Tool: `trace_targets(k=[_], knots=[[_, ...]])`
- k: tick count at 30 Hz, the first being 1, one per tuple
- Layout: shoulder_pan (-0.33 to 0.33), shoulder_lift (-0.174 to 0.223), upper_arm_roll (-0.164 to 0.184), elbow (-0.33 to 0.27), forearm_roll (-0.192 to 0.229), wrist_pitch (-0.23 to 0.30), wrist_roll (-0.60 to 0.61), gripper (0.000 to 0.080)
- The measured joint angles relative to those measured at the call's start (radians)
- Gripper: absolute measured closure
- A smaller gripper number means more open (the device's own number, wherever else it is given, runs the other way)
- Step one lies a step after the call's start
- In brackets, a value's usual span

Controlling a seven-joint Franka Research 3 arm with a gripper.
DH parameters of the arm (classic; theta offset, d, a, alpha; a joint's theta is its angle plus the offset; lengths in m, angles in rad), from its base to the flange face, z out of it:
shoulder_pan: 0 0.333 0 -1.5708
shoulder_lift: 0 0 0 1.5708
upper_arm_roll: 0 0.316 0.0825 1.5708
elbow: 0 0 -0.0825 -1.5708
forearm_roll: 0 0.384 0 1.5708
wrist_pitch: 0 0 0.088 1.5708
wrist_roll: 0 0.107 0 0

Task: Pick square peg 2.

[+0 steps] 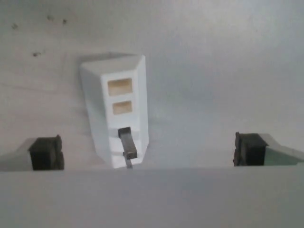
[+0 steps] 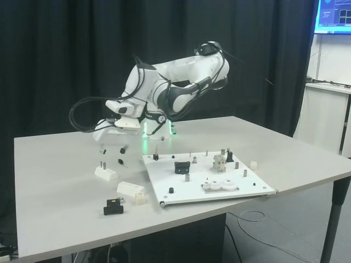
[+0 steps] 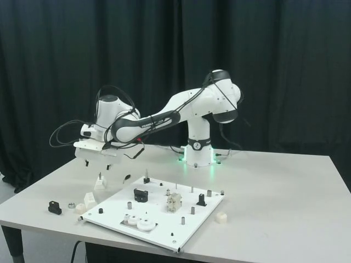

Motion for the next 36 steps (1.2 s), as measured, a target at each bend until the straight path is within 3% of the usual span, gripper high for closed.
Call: trace_targets(k=[13, 25, 36], knots=[[-0.12, 0.002, 0.045, 0.053, 0.062, -0.049, -0.097, 0.0003], [-0.22, 0.002, 0.082, 0.118, 0.061, -0.098, -0.134, 0.0003], [-0.25, 0.003, 0.09, 0.126, 0.041, -0.138, -0.164, 0.0003]])
